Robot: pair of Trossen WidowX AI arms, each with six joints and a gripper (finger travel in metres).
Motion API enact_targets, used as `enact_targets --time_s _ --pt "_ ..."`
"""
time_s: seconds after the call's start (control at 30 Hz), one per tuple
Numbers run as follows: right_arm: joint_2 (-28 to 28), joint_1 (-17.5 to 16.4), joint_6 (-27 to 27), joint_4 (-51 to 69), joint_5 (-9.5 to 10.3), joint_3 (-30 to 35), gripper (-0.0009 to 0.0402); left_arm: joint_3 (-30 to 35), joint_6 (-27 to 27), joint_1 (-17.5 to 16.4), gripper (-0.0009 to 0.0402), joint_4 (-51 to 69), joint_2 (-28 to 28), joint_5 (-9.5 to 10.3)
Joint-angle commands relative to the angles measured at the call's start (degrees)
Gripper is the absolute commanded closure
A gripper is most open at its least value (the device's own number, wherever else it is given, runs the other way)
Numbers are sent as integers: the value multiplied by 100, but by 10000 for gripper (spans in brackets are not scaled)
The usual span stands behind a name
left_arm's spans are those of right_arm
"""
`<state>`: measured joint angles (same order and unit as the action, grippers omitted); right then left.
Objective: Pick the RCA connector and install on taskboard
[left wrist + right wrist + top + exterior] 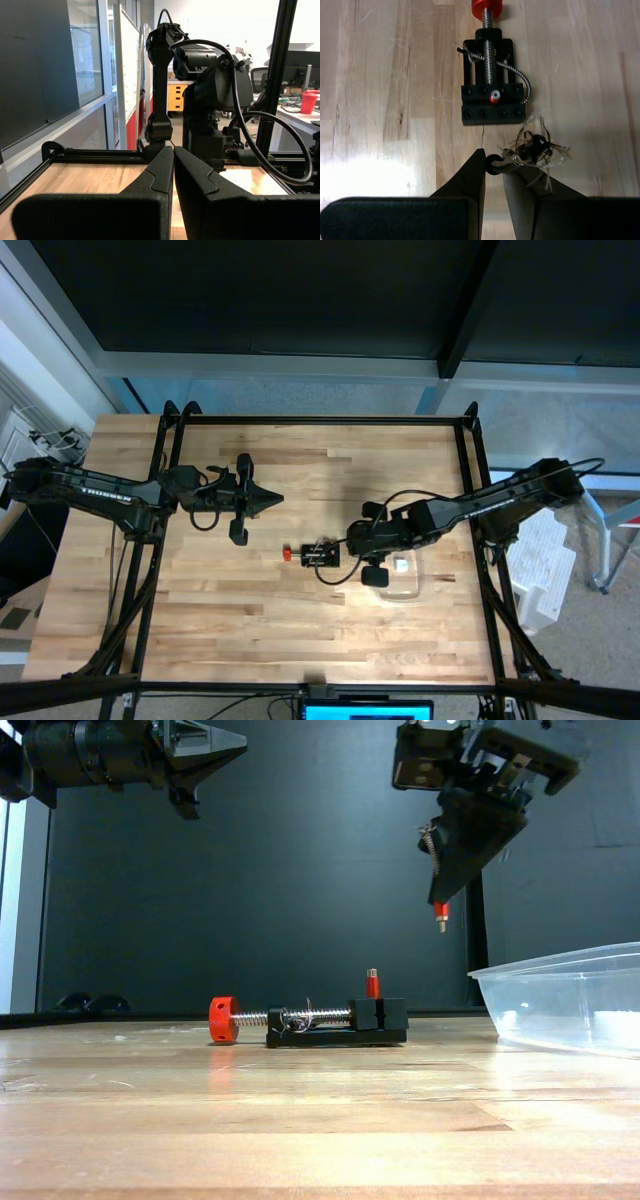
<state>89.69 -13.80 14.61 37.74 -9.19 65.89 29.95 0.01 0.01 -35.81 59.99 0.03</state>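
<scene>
Installation approach: the right tool [440, 892] hangs above the tabletop [300, 1120], pinched narrow on the RCA connector [440, 916], whose red band and silvery tip point straight down. The plug is in the air, higher than the taskboard [335, 1025] and off to the side away from its red-orange knob [223, 1019], between the board and the clear tray [560, 990] that lies just past that end. A small red socket post [372, 983] stands upright on the taskboard's block end and is probably the target. By the look of it the pick is done and the carry is in hand. The next move calls for a short shift toward the knob until the tip sits over the post, then a straight descent with the plug kept vertical. The left tool [275, 500] is parked well off the knob end, high up, fingers drawn together on nothing.
</scene>
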Motion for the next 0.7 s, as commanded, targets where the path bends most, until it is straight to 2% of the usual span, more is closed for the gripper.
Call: enact_targets --time_s 0.03,0.7 --pt "201 59 -66 -42 -4 166 393 0 0 0 393 0 2 0" --pt "841 221 -321 -546 -20 597 393 0 0 0 393 0 2 0"
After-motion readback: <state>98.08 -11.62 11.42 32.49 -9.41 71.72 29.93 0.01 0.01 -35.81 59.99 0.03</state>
